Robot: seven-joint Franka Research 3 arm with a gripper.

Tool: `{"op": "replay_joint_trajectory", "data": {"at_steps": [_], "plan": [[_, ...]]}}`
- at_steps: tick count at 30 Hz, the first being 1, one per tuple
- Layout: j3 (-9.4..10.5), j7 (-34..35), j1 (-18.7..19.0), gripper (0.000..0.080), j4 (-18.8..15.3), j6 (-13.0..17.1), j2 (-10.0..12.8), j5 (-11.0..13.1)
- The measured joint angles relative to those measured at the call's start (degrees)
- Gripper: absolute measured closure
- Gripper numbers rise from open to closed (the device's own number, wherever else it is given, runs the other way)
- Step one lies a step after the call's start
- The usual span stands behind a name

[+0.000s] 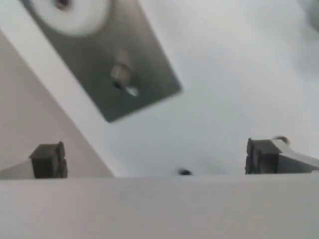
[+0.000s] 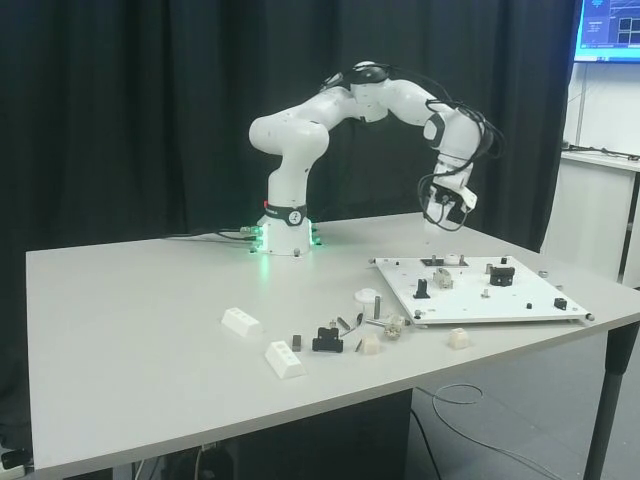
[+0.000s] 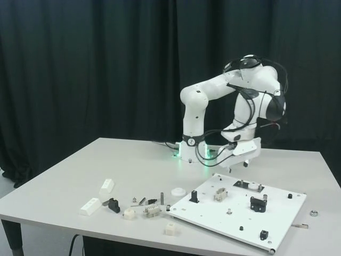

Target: Remove medium gear.

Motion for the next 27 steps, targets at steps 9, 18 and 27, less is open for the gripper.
{"op": "replay_joint_trajectory", "data": {"at_steps": [9,18,27], "plan": [[1.54,4.84,1.17,0.0003,3.39,0.31,-0.01,0.76],[3.77,8.31,0.89,0.0003,5.45,2.49,-0.01,1.23],[5.34,9.68,0.47,0.0003,5.76,3.76,0.0,1.95]]}}
